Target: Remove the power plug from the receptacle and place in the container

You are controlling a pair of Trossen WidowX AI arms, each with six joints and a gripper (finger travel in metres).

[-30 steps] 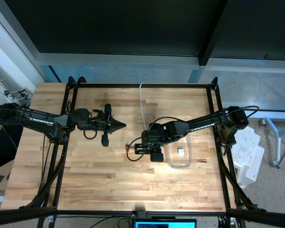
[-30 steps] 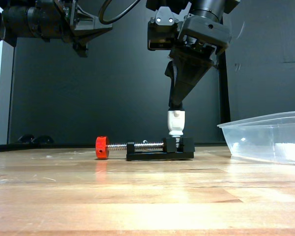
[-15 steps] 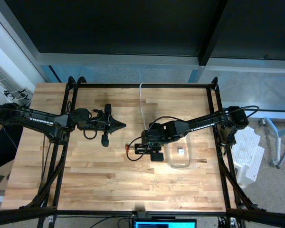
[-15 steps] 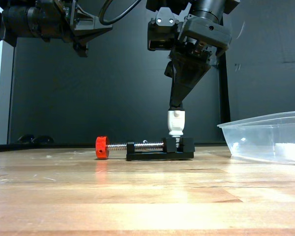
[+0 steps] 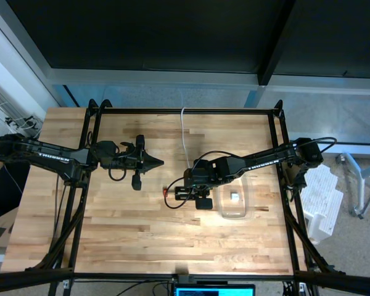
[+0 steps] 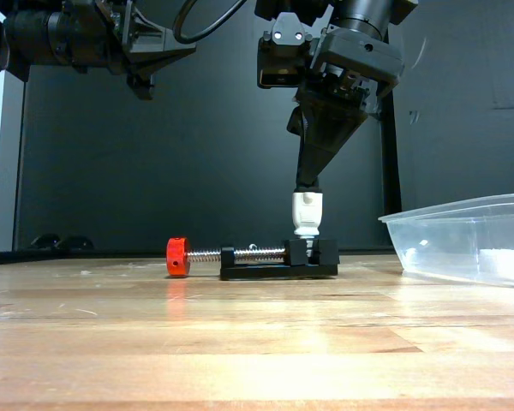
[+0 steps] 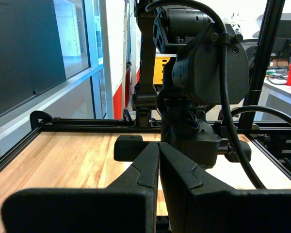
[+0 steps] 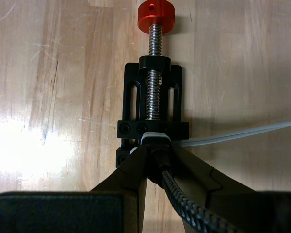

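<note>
While the left gripper (image 5: 155, 163) hangs parked well apart from the work, fingers pressed together, the right gripper (image 8: 157, 154) points straight down at the receptacle (image 6: 307, 214); its fingers (image 8: 136, 170) are closed on the power plug (image 8: 158, 158), pinching it from both sides; plug sits seated in the white block right under the fingertips; braided cord (image 8: 184, 208) runs back up between the fingers; black vise (image 8: 153, 97) lies below the claw on the table (image 5: 111, 216), red knob (image 8: 156, 9) out past the tips; white cable (image 8: 242, 133) leaves the receptacle sideways; container (image 6: 463, 240) sits near the claw, on the side away from the left arm, small white cube (image 5: 234, 197) inside.
</note>
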